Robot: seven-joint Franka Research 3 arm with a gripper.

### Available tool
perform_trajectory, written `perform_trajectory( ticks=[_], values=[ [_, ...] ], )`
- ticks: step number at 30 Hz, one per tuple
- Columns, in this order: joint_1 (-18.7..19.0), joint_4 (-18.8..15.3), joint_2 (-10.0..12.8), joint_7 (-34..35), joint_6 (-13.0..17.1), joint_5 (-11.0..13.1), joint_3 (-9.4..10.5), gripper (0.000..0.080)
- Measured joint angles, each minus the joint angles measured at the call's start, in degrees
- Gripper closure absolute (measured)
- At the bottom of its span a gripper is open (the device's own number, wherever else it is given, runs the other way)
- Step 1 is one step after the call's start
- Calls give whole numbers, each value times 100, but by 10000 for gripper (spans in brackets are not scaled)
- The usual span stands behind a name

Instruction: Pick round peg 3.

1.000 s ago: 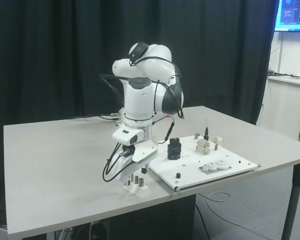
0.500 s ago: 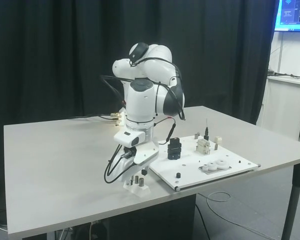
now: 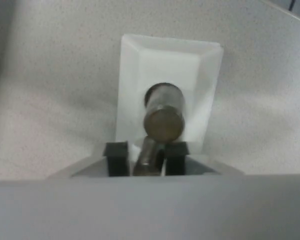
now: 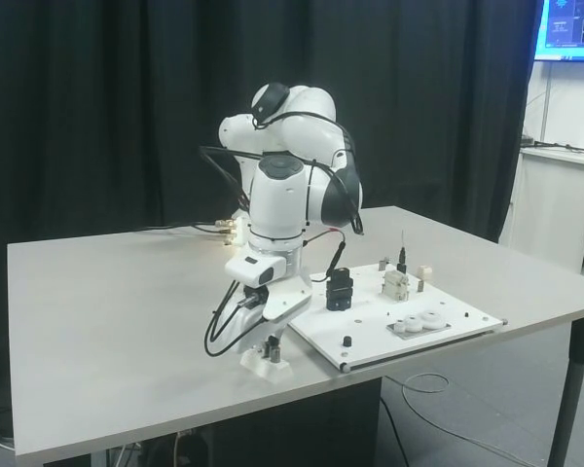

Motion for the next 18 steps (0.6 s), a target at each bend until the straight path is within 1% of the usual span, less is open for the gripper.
perform_trajectory(
  ticks=[4, 5, 18],
  values=[
    [0, 0, -10, 33, -1, -30, 7, 416],
    [0, 0, -12, 43, -1, -40, 7, 697],
    [-46, 0, -95, 178, -39, -224, 25, 696]
  ],
)
